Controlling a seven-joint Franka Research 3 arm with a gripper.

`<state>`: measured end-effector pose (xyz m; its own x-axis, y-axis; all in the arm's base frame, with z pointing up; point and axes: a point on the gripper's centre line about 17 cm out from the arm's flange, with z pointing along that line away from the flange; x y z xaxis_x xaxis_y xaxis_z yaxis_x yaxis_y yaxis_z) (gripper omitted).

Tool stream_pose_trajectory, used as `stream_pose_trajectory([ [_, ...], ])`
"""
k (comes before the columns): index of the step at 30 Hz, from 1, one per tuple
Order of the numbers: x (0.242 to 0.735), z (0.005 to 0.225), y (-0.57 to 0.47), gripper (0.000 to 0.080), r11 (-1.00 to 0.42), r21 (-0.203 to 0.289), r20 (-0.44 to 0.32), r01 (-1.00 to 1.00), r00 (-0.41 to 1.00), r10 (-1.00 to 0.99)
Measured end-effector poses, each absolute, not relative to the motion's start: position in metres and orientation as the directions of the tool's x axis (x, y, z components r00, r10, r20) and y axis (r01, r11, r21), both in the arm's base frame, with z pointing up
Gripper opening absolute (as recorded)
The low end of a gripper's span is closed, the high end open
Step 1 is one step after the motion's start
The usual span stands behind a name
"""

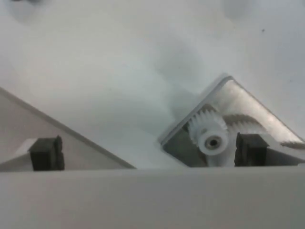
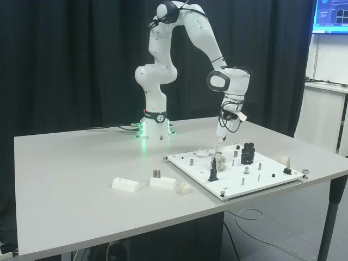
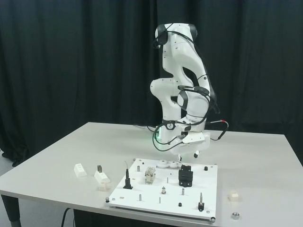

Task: Pick square peg 3.

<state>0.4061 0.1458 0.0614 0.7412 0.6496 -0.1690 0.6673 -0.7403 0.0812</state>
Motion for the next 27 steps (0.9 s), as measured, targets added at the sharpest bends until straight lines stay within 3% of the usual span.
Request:
stream_pose_trajectory([
  [12,0.414,0.080,0.143,0.0800,-0.774,0.102,-0.150,0.625,0.779,0.609],
  [27,0.417,0.085,0.144,0.0800,-0.770,0.105,-0.143,0.630,0.775,0.615],
])
